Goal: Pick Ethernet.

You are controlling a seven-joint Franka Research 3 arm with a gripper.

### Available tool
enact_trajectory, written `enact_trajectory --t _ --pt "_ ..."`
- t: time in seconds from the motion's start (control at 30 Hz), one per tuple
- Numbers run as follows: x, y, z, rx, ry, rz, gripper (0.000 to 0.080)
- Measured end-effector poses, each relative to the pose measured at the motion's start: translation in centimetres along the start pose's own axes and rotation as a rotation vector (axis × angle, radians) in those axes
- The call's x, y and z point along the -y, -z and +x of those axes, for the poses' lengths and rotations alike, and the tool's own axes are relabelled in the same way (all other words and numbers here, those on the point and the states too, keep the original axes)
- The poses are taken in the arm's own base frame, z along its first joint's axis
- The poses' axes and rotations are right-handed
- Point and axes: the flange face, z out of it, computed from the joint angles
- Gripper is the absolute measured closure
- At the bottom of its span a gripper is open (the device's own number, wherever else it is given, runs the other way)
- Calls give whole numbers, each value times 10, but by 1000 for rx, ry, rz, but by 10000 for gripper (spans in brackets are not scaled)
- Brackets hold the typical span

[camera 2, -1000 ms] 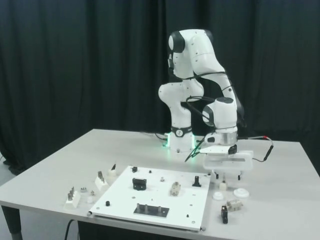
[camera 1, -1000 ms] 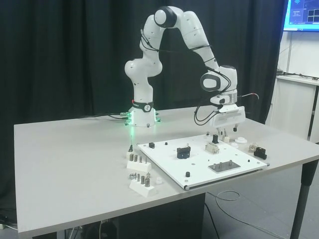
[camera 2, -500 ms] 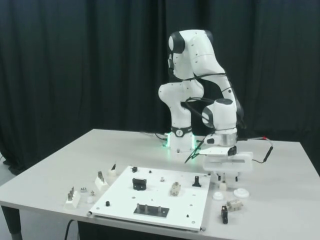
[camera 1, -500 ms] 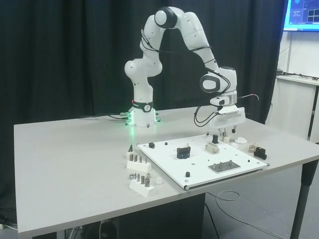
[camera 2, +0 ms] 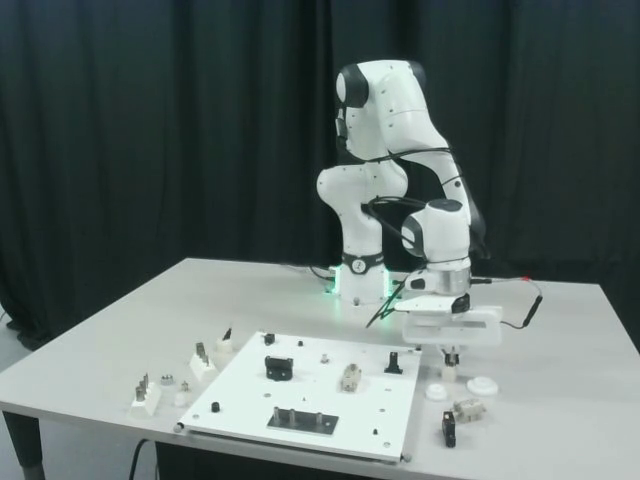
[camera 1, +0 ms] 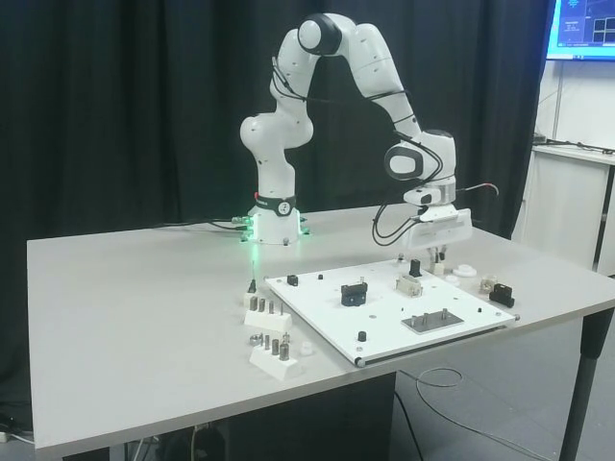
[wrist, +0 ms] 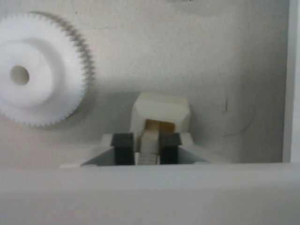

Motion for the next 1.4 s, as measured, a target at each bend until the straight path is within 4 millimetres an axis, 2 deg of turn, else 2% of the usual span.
enact_trajectory --t 0.17,0.2,0.87,1.4 --pt "0 0 2 0 -4 0 658" --pt "-1 0 3 0 -5 0 726" --pt "3 5 8 5 -52 9 726" --pt "9 26 10 9 -73 -31 726"
